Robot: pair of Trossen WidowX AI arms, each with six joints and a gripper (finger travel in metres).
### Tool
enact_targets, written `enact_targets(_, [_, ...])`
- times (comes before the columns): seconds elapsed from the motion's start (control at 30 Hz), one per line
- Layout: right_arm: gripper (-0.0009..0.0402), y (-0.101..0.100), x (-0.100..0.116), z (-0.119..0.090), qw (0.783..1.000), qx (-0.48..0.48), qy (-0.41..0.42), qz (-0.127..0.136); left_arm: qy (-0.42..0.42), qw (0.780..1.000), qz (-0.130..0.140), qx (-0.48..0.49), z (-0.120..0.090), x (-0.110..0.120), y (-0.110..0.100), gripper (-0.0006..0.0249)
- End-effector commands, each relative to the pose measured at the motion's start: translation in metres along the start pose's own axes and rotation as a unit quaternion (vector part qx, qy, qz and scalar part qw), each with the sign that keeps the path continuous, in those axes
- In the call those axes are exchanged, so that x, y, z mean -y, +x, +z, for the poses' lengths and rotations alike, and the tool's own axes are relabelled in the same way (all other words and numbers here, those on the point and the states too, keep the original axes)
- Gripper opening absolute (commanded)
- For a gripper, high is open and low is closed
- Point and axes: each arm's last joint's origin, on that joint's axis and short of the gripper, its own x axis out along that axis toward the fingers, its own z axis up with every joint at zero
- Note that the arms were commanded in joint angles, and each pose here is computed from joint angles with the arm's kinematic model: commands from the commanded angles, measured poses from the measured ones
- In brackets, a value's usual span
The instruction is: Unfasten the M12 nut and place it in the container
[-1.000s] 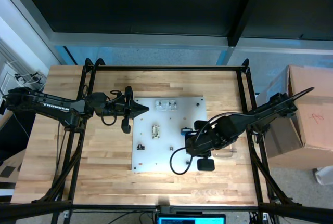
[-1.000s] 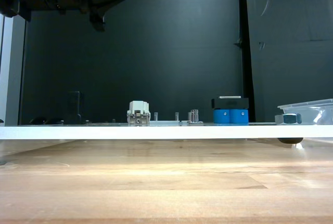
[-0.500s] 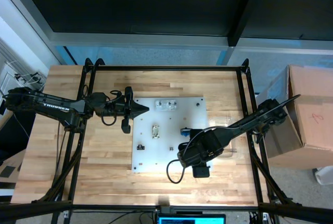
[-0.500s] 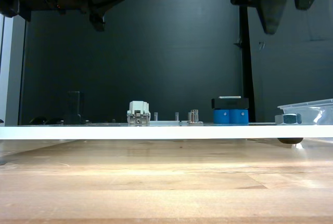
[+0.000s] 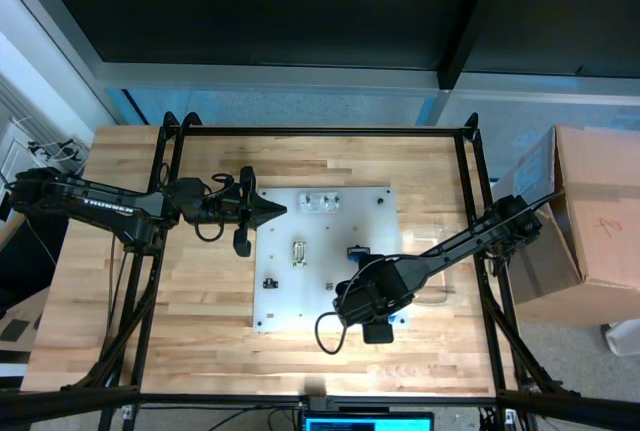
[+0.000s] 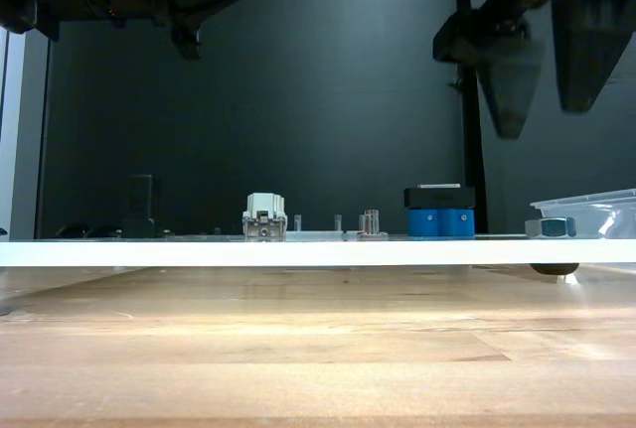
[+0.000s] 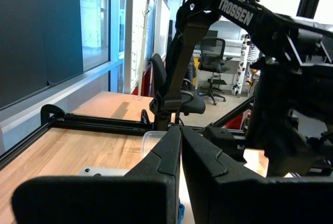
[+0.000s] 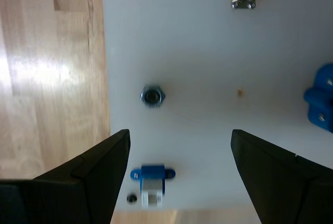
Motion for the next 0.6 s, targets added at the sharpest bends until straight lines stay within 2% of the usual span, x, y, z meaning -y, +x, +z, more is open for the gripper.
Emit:
enact_targets(0.03, [0.0271,0.008,-0.001,0.0,1.0,-0.004,-0.001,-0.001,0.0,1.0,0.0,0.0,0.0,0.0,0.0,0.0])
enact_targets(0.27, [0.0271,0.021,-0.003,-0.001,1.0,0.002,-0.001,0.001,0.0,1.0,0.0,0.0,0.0,0.0,0.0,0.0])
enact_targets(0.6, [0.0266,0.029,-0.004,-0.004,1.0,0.002,-0.004,0.002,0.0,1.0,0.0,0.0,0.0,0.0,0.0,0.0])
